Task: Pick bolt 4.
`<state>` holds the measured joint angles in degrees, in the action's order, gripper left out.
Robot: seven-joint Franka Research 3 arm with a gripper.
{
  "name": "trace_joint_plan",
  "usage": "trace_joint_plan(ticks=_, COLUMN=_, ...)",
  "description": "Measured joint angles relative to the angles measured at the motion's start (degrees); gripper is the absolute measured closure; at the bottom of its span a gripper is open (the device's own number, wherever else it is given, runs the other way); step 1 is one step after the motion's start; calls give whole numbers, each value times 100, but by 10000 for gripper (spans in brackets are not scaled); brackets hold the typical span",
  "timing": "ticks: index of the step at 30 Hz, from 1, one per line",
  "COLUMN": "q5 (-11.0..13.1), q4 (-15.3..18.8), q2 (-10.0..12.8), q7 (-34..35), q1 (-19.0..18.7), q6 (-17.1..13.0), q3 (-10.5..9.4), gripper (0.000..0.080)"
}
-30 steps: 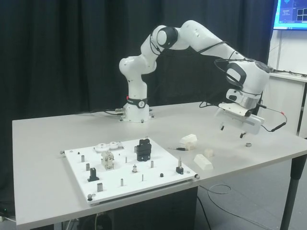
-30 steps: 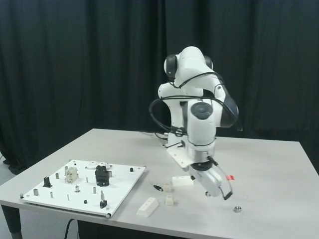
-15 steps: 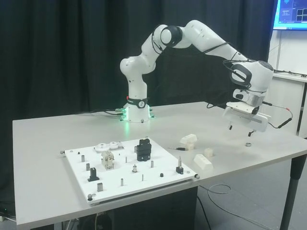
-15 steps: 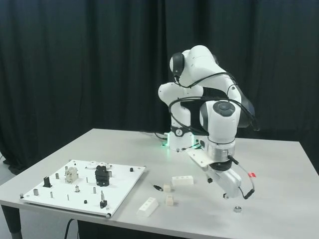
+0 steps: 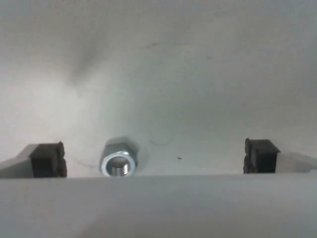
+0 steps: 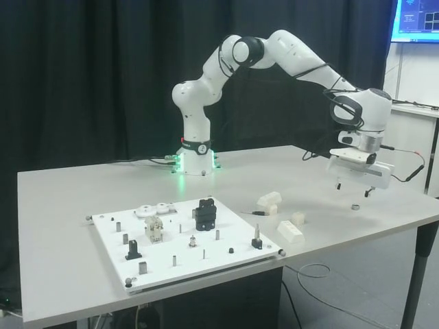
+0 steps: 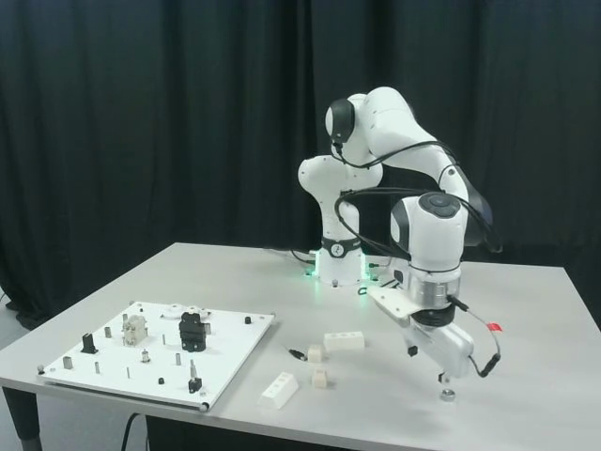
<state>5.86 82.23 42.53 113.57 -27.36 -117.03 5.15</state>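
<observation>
A small grey metal hex nut (image 5: 119, 159) lies flat on the grey table, near the table's front right edge (image 6: 355, 205) (image 7: 448, 395). No other bolt-like part shows near the gripper. My gripper (image 5: 154, 157) hangs open a little above it, both black fingertips (image 5: 48, 159) spread wide. In the wrist view the nut sits between the fingertips, much closer to one of them. From the room views, the gripper (image 6: 352, 190) (image 7: 427, 365) points down just over the nut and holds nothing.
A white assembly board (image 6: 185, 240) (image 7: 150, 357) carrying several small parts lies at the table's front left. White blocks (image 6: 269, 201) (image 6: 290, 232) (image 6: 298, 218) and a small black plug (image 6: 255, 213) lie between board and nut. The table edge (image 6: 411, 223) runs close by.
The arm has swung outward to the right, carrying the open gripper from beside the white blocks to above the nut. The light at the base turned green.
</observation>
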Motion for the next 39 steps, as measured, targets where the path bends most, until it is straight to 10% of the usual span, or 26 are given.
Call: trace_joint_plan(ticks=39, q5=-9, q4=794, q2=-1, q7=-59, q1=-780, q6=-1393, q3=537, gripper=3)
